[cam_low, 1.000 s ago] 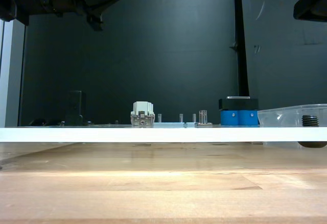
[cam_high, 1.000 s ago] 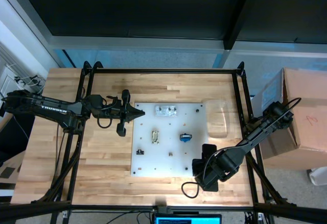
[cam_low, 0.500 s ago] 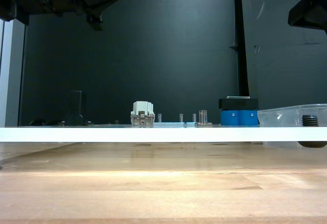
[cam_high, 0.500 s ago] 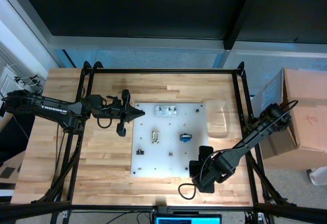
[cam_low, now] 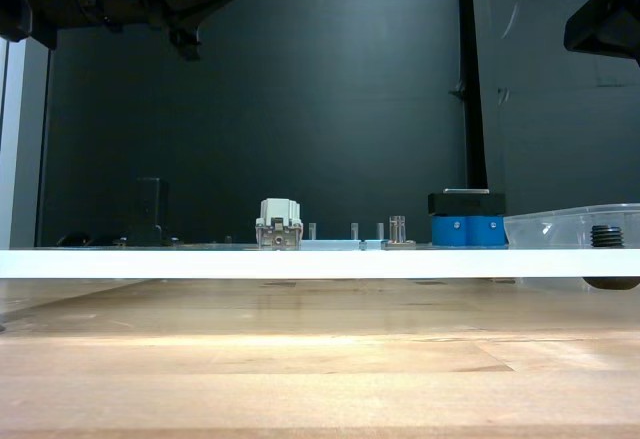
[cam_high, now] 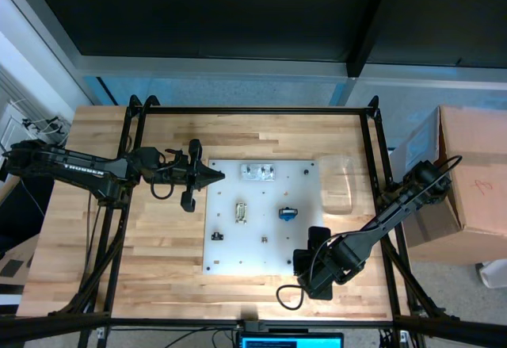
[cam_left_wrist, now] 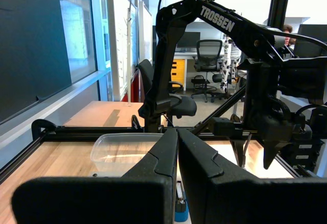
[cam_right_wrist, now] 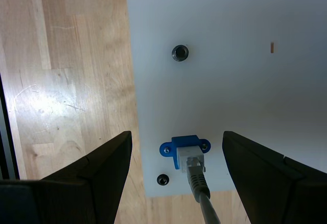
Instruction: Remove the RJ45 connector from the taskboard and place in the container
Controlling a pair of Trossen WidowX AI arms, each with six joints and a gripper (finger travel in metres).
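Heads up, the high view is no help for the plug. The right arm (cam_high: 380, 217) has its wrist parked over the near right corner of the taskboard (cam_high: 238, 254), so the RJ45 connector (cam_right_wrist: 193, 164) is hidden there. I can't pick it out in the low view either. That view also cuts the right claw (cam_right_wrist: 176, 134) off at the frame edge, so only a dark chunk shows, high above the board.

The left arm (cam_high: 71, 166) is stretched out roughly level from its side of the bench (cam_high: 158, 245). The left claw (cam_high: 219, 176) hangs high over the board's left edge, pointing inward, pinched together with nothing in it. The right arm is folded in from its side, with the claw aimed down at the board and spread wide.

The right wrist view has the good stuff. The connector is plugged into its blue seat (cam_right_wrist: 184, 146) by the board's corner, and its grey cable (cam_right_wrist: 205, 206) trails off over the wood. It sits under the right claw, in line with the gap between the two fingers and touching neither. The clear container (cam_high: 337, 183) is beyond that claw, beside the board and well apart from the plug.
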